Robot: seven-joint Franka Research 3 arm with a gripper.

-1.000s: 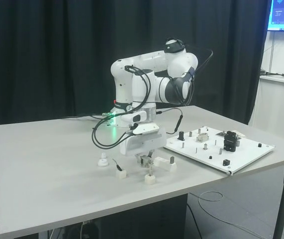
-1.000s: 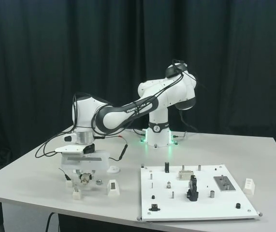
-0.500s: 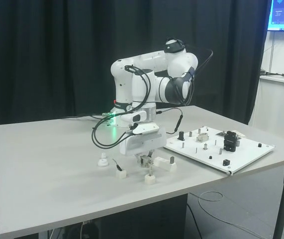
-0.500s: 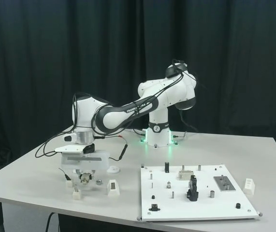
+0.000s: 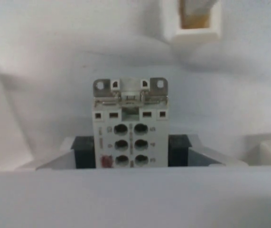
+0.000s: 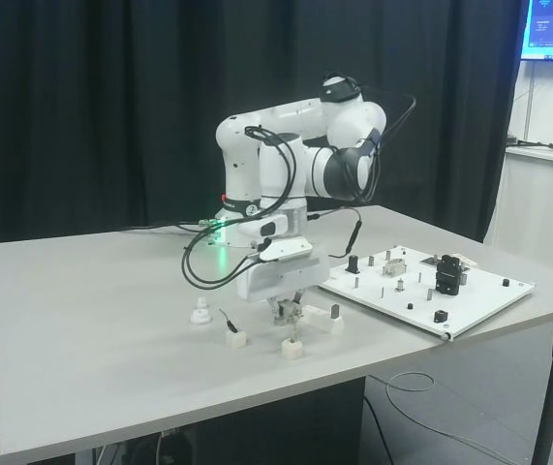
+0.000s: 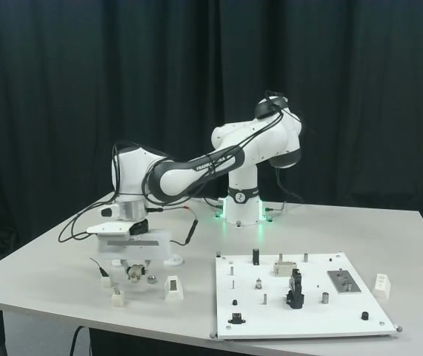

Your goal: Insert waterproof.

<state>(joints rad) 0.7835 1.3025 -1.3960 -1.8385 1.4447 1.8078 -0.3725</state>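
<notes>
On the left of the grey counter (image 7: 41, 259) the white arm (image 7: 189, 167) hangs low. Its gripper (image 5: 131, 151) pinches the connector (image 5: 130, 127), a white plug with six holes, held just above the counter among small white holders (image 7: 172, 289). To the right lies the white board (image 7: 300, 297) with its fittings.

One white robot arm (image 7: 196, 167), one white assembly board (image 7: 300, 297), one six-hole connector (image 5: 130, 128), one round white cap (image 6: 199, 314), and one grey surface (image 6: 82, 329).
</notes>
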